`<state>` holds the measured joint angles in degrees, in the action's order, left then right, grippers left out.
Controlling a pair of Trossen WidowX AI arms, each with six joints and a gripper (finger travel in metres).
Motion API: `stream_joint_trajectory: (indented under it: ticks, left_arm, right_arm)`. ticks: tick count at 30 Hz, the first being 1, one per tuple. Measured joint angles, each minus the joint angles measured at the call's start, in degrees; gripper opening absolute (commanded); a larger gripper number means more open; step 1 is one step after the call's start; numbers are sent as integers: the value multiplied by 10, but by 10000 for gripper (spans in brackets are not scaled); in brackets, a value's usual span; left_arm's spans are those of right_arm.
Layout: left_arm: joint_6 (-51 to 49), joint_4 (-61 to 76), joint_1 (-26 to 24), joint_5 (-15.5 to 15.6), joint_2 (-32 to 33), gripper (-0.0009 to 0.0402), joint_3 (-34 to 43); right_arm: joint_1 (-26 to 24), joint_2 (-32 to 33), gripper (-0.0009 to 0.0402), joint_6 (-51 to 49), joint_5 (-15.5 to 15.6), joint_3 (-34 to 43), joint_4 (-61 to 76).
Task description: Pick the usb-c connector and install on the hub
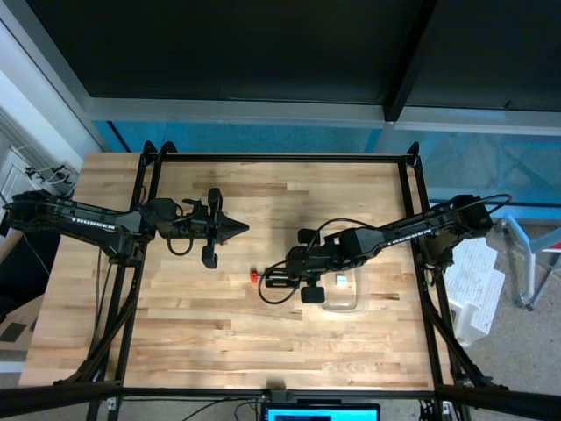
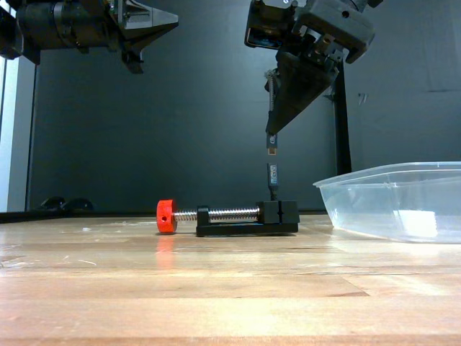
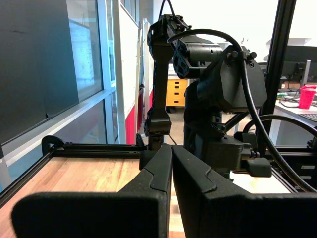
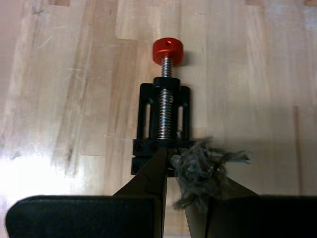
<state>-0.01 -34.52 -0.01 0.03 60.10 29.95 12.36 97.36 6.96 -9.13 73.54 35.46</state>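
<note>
Both arms are finished in matte black; white lettering (image 1: 90,223) is printed along the left arm (image 1: 44,212) at the high view's left; looped black cables (image 3: 249,106) are routed along them; the left gripper (image 2: 176,25) and right gripper (image 2: 271,137) are tapered to wedge-shaped points.

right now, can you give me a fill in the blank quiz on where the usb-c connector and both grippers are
1. The right gripper holds the usb-c connector with its plug pointing ____.
2. The connector hangs just ____ the hub clamped in the vise, clear of it.
3. The vise's screw knob is ____.
4. The left gripper sits high over the table's left side, fingers ____.
Missing words: down; above; red; shut.
</note>
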Motion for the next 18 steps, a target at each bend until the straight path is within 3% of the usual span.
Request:
stream_joint_trajectory:
  ticks: [18]
  left_arm:
    - [0,0,0,0,0,0,0]
  right_arm:
    - [-6,0,0,-14,-3,-7,-6]
